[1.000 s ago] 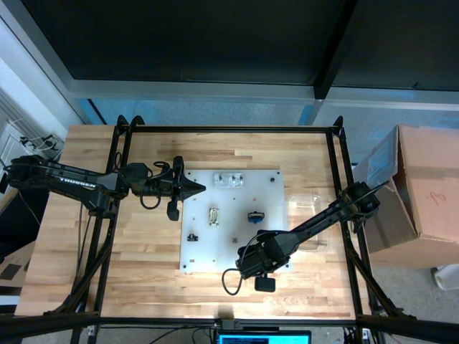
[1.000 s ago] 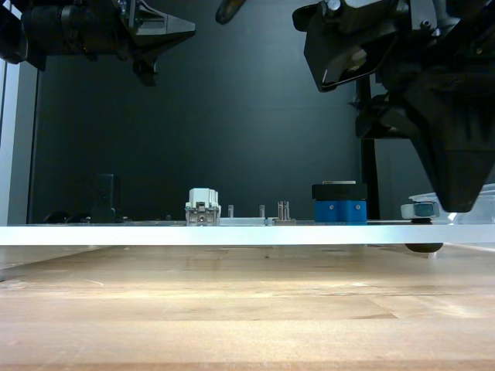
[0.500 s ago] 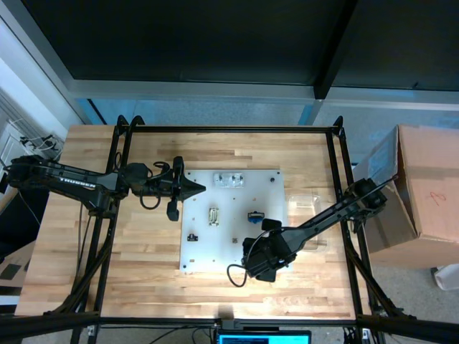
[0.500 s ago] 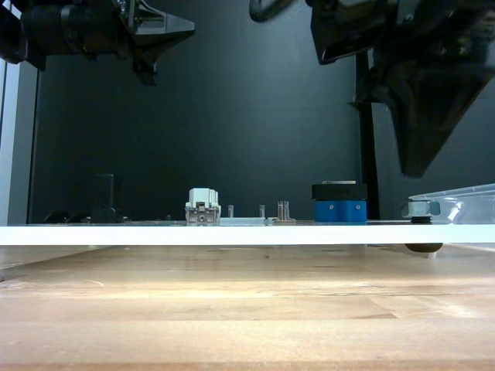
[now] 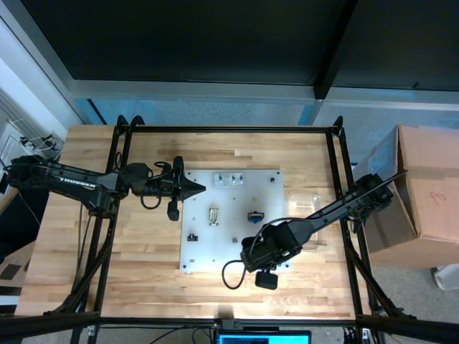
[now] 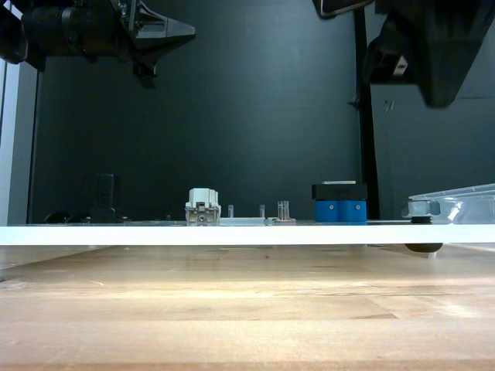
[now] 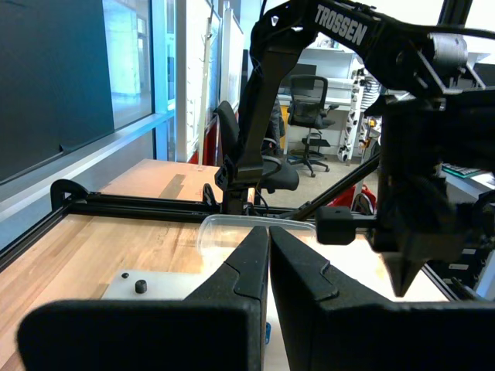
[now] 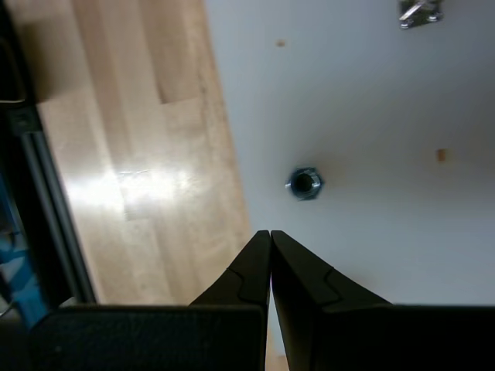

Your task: Unfasten the M12 nut and place it in the container

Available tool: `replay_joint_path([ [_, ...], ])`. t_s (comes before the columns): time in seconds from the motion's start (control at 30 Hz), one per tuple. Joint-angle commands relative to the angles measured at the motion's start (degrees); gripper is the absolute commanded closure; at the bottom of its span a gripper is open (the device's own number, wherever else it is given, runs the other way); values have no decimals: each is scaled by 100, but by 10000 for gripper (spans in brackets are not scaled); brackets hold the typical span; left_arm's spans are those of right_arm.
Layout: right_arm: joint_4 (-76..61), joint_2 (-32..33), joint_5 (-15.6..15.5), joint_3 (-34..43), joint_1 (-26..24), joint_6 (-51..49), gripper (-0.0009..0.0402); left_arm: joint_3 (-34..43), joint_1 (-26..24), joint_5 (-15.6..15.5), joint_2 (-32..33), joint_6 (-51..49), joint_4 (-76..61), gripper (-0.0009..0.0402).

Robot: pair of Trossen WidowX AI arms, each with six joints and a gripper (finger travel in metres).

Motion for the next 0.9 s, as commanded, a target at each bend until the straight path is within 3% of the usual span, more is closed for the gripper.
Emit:
replay_joint_path([
  [0.03, 0, 20, 11, -26, 0, -26, 393, 0, 0, 2, 2, 0, -2, 393],
  [0.2, 149, 68, 164, -219, 7, -144, 393, 0, 0, 2, 2, 0, -4, 393],
  [0.57, 752, 68, 153, -776, 70, -55, 393, 0, 2, 2, 2, 0, -7, 393],
  [0.9, 828, 337, 116, -719, 125, -20, 393, 0, 2, 2, 2, 0, -2, 393],
])
